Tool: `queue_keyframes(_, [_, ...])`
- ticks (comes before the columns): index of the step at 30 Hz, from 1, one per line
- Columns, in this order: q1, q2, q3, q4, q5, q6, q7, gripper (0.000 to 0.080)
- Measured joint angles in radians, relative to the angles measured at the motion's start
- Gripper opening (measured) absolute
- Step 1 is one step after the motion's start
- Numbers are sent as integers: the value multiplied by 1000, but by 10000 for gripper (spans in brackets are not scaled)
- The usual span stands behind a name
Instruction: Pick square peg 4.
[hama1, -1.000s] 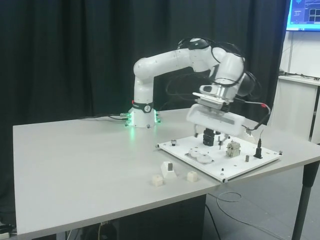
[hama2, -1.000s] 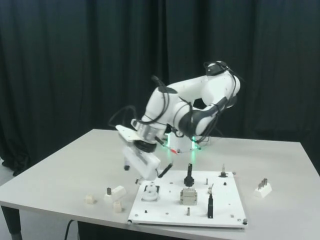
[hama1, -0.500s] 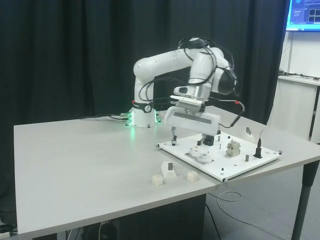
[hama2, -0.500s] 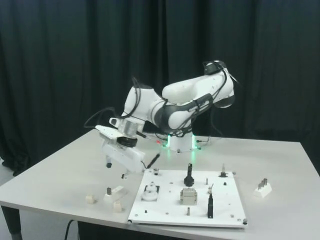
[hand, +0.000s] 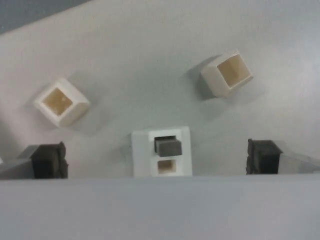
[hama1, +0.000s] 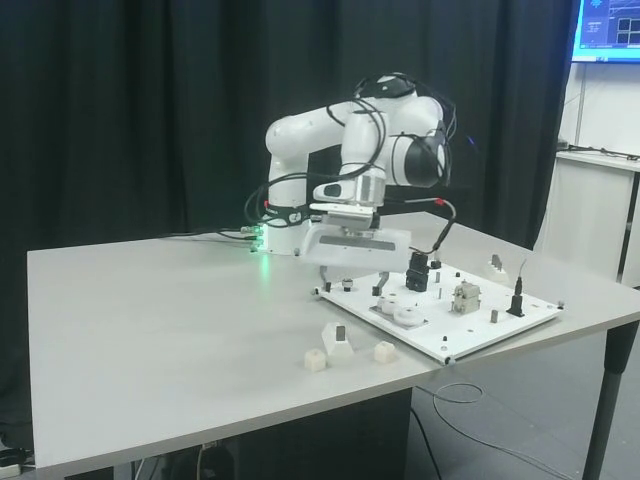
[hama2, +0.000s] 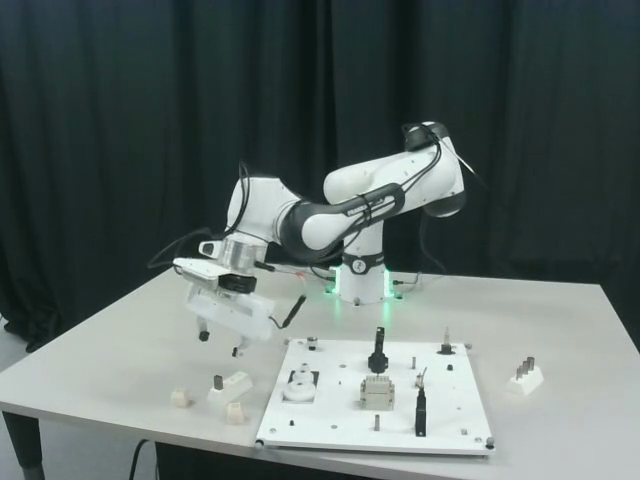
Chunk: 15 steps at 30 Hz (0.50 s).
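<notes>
Arm pose first: we see the white arm (hama2: 330, 210) reach out from its base, which glows green, and bend down over the grey counter (hama1: 150, 300), with the gripper (hama2: 220, 342) hanging above the counter surface, clear of everything. In the wrist view its two black fingers (hand: 49, 161) stand wide apart and hold nothing; the white holder block (hand: 161, 151) lies between them, lower down.

We find square peg 4 (hand: 167, 146), grey, seated upright in one socket of that holder block; the socket just beside it is open. In the second room view the block (hama2: 230, 384) sits near the counter's front edge, below the gripper and apart from it.

Two small hollow cubes (hand: 61, 100) flank the block, one on each side, both open at the top with nothing inside.

We note the white board (hama2: 440, 400) beside them, carrying several small black and grey parts.
</notes>
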<state>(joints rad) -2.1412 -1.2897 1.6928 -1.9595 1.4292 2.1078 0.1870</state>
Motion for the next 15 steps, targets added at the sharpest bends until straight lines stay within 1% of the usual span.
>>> queue_keyframes(8, [-16,-12,21,-25,78,5,-97,800])
queue_keyframes(15, [-26,-22,51,-44,139,32,-163,800])
